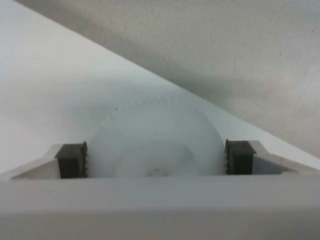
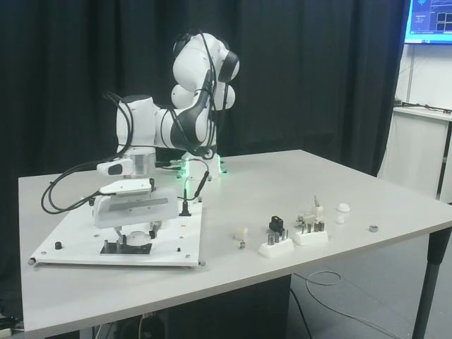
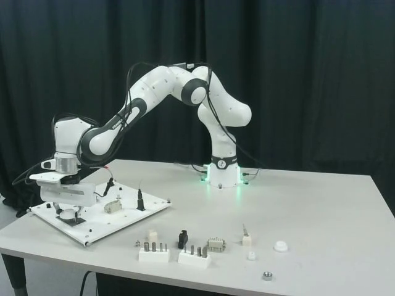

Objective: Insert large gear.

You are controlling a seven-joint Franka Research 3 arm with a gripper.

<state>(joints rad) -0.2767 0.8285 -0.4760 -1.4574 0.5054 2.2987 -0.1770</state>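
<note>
Over the flat white board (image 3: 123, 222), the gripper (image 1: 156, 159) clamps a round toothed large gear (image 1: 155, 145).

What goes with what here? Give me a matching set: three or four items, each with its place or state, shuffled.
Items:
1. large gear
2. white board
3. robot base
4. small white cap

Places or states:
A. lit green at its foot
B. held between the fingers
C. alone on the grey table, away from the arm
D. lies flat beneath the gripper

Pairs: 1-B, 2-D, 3-A, 4-C
</note>
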